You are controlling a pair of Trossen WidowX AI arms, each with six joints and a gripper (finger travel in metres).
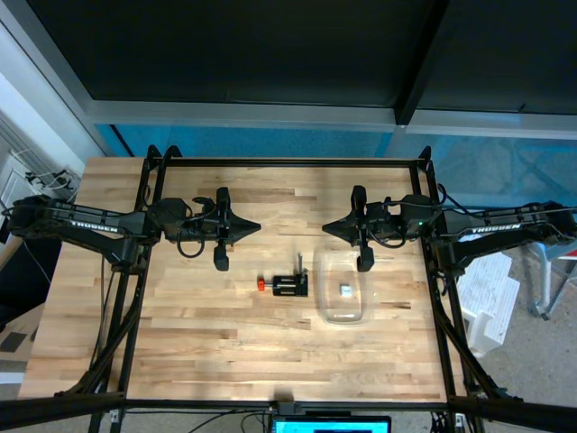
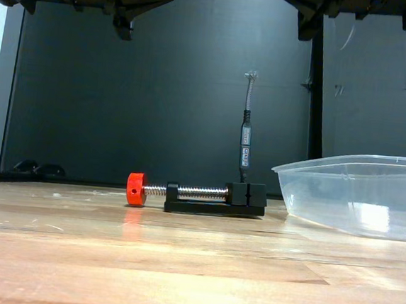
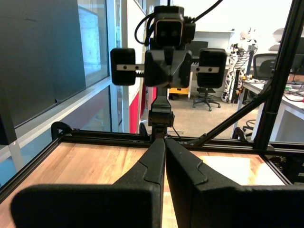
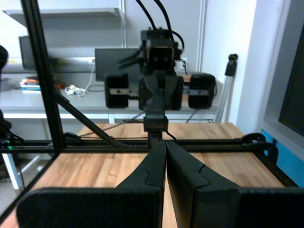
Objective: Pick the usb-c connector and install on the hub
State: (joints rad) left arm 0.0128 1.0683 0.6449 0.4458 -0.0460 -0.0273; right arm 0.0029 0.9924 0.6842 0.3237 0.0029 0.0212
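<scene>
The hub (image 1: 288,287) is a small black block lying on the wooden table, with an orange-red knob (image 1: 261,285) at its left end and a thin dark stem (image 2: 245,138) standing up from it. In the low view the hub (image 2: 217,198) lies left of the tray. I cannot make out the usb-c connector in any view. My left gripper (image 1: 256,225) hangs shut above the table, left of and behind the hub. My right gripper (image 1: 326,226) hangs shut opposite it, behind the tray. Both wrist views show the fingers (image 3: 152,166) (image 4: 154,166) pressed together, holding nothing.
A clear plastic tray (image 1: 323,298) stands right of the hub, with a small white piece (image 1: 345,290) inside. A black frame (image 1: 288,163) runs around the table. Each wrist view shows the other arm (image 3: 168,57) (image 4: 159,80) facing it.
</scene>
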